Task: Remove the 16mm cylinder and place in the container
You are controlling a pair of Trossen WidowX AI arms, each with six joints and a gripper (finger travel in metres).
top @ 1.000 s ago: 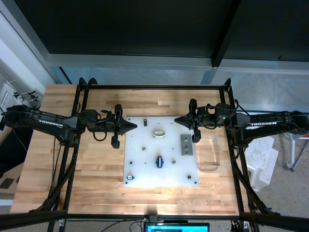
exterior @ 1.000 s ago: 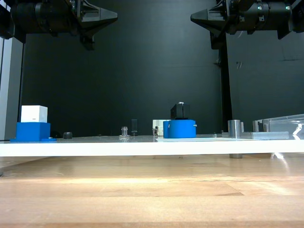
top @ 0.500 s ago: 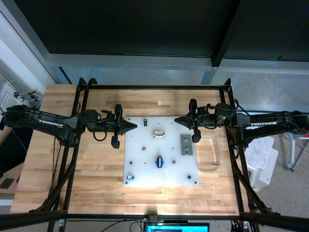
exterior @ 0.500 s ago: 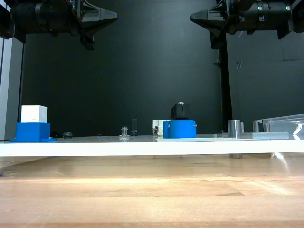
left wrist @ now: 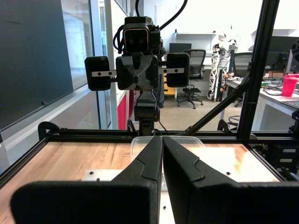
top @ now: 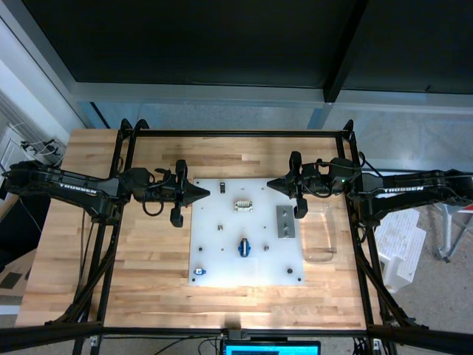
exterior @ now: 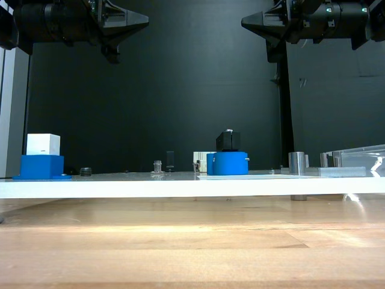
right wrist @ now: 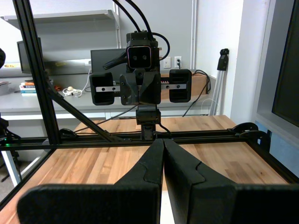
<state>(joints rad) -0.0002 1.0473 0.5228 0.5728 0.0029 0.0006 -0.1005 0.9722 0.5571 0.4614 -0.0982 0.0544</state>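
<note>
Clenched and empty, left gripper (top: 206,191) and right gripper (top: 269,183) hang over the board (top: 222,266); a skewed pull could jam the 16mm cylinder (exterior: 296,163), a drop miss the clear container (top: 318,259)

The only wording I can read is the brand name TROSSEN, in pale capitals, and it appears twice. One runs along my left arm (top: 74,187), out to the left of the task board (top: 214,255), behind my left gripper (top: 205,191) over the board's far left corner. The other runs along my right arm (top: 403,190), right of the board, behind my right gripper (top: 271,183) over its far edge.
</note>
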